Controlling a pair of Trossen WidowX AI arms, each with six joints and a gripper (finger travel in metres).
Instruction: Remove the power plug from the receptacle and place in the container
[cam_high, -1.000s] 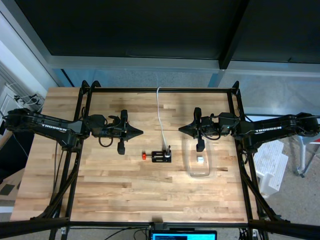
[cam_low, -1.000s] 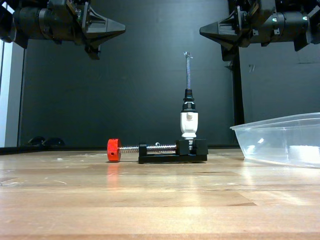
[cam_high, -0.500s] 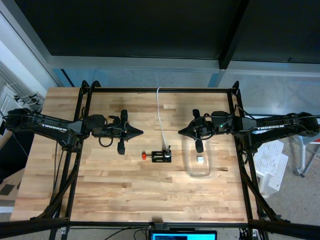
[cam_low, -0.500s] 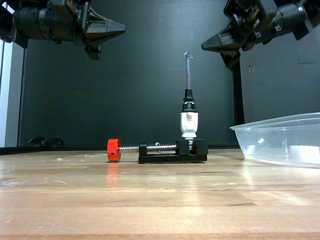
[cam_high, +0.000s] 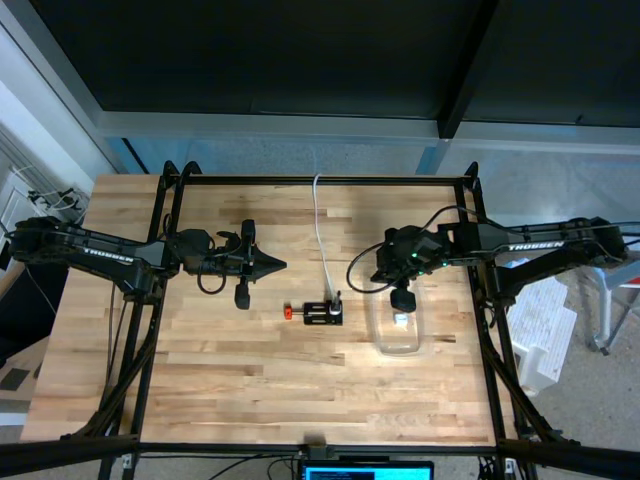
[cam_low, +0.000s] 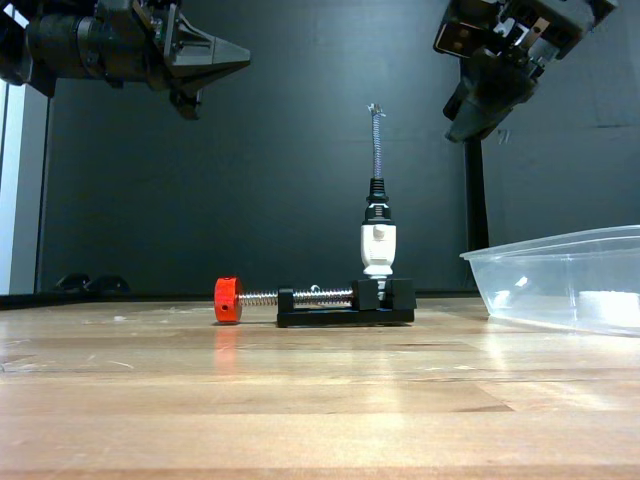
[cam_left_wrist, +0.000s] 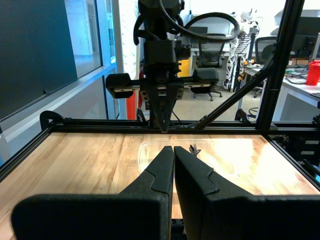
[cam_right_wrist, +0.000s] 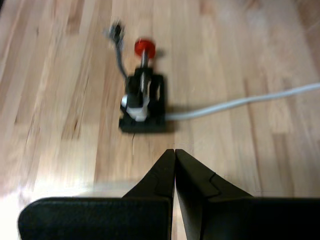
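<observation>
From the high view, the power plug stands in the black fixture in the middle of the tabletop, between my two pincers. My right pincer, tipped downward, is the nearer one, and the plug lies inward of it and lower. My left pincer hangs level on the plug's other side. The container, clear plastic with rounded corners and a small white cube inside, sits just under my right wrist. In the low view the plug's long axis is plainly upright: a slim black barrel seated in a white socket body, with a thin coiled spring rising from it. The fixture's threaded screw ends in a red knob, and both pincers ride well above all this. The left wrist view shows my left pincer clenched, its matte black fingers pressed flat together. The right wrist view shows my right pincer clenched too, aimed down at the fixture, where the plug is blurred. I judge I must part those fingers, straddle the barrel from the side, then pull straight up.
</observation>
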